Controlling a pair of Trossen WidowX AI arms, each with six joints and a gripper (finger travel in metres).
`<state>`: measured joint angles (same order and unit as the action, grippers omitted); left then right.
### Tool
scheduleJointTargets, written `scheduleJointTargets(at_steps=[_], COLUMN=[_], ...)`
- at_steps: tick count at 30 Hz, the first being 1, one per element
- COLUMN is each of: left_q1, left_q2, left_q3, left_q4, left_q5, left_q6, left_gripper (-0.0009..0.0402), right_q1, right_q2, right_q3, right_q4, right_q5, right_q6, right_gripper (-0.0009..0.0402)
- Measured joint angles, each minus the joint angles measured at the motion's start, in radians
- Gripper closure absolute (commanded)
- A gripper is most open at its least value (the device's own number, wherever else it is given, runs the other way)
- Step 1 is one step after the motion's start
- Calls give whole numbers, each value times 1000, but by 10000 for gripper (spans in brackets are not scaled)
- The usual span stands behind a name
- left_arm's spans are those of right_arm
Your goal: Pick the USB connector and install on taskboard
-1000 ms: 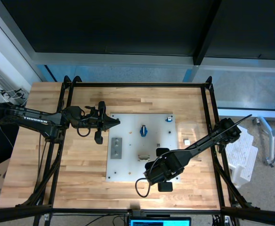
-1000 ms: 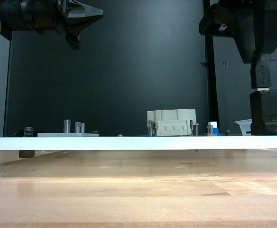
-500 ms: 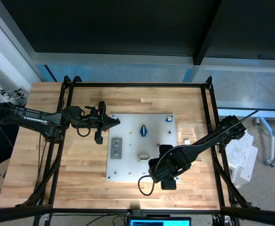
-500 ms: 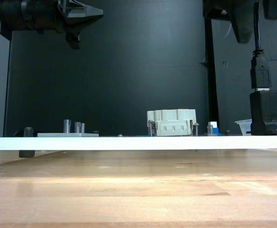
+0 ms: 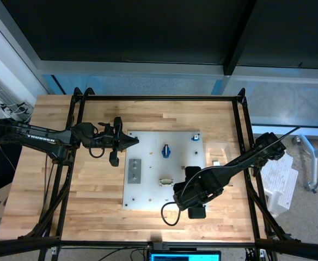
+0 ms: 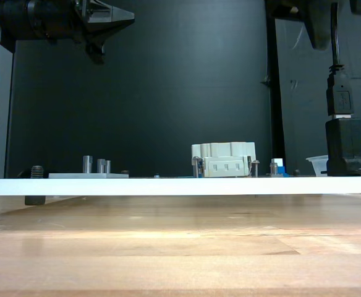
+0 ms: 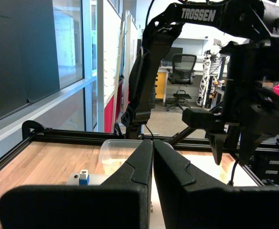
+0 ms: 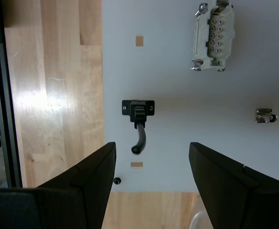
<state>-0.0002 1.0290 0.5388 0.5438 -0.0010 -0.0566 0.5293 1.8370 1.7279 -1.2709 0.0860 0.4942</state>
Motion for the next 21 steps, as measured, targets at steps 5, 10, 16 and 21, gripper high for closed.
scheduleJointTargets(at_steps=[5, 10, 16, 21], left_q1=[0, 0, 0, 0], left_q2=[0, 0, 0, 0], left_q3=[0, 0, 0, 0], left_q4=[0, 0, 0, 0], left_q5=[0, 0, 0, 0], left_q6=[0, 0, 0, 0], left_gripper=[393, 393, 393, 393], right_q1=[-26, -59, -97, -130], right_q2=[-56, -108, -162, -225], right_q3=[0, 0, -23, -82], right_q4=[3, 7, 29, 93], right_q5=[0, 48, 64, 80], right_q6=[-5, -14, -45, -69], right_gripper=[187, 214, 280, 372])
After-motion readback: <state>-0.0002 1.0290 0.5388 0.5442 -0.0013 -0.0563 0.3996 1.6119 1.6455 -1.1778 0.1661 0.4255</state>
